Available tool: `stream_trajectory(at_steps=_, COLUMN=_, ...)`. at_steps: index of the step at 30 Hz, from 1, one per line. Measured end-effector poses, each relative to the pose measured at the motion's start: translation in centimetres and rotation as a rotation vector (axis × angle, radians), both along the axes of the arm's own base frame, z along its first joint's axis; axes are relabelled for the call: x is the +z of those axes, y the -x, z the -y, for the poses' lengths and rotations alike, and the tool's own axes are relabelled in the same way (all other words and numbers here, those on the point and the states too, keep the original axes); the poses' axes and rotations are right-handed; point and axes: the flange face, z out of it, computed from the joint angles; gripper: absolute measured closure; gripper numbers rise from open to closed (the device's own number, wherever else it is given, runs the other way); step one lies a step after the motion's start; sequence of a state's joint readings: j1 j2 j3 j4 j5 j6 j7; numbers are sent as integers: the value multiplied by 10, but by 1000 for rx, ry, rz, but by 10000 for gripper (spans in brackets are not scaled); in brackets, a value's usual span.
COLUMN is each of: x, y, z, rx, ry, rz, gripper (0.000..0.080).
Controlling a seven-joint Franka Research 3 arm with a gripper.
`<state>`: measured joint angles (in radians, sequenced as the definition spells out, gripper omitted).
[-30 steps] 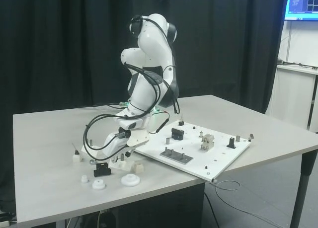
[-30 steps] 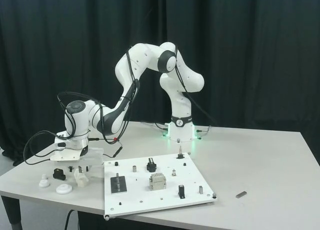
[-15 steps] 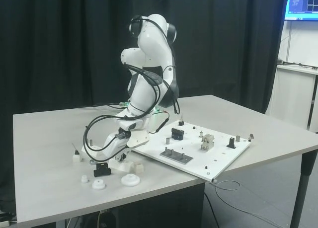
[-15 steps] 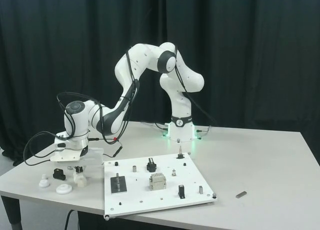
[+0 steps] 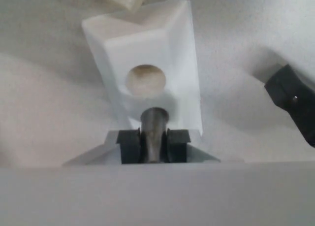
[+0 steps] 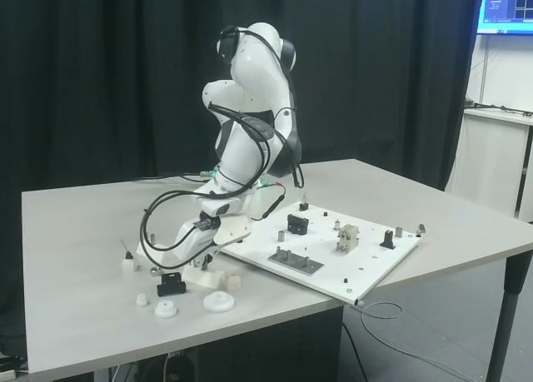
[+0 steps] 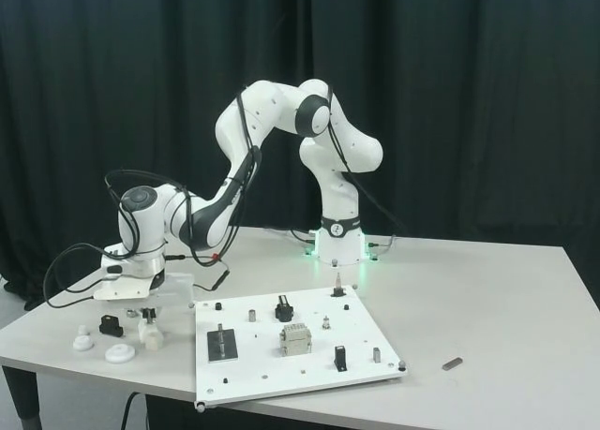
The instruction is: Pick round peg 3.
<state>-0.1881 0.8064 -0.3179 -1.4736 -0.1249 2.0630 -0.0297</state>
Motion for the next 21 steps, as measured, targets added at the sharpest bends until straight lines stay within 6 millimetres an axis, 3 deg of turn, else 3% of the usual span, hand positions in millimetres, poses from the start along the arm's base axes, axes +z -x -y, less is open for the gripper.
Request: stream_trajectory(at_steps=21, x=32, y=-11, z=-1, rx=-26, ry=-9, rz=-47, gripper=692)
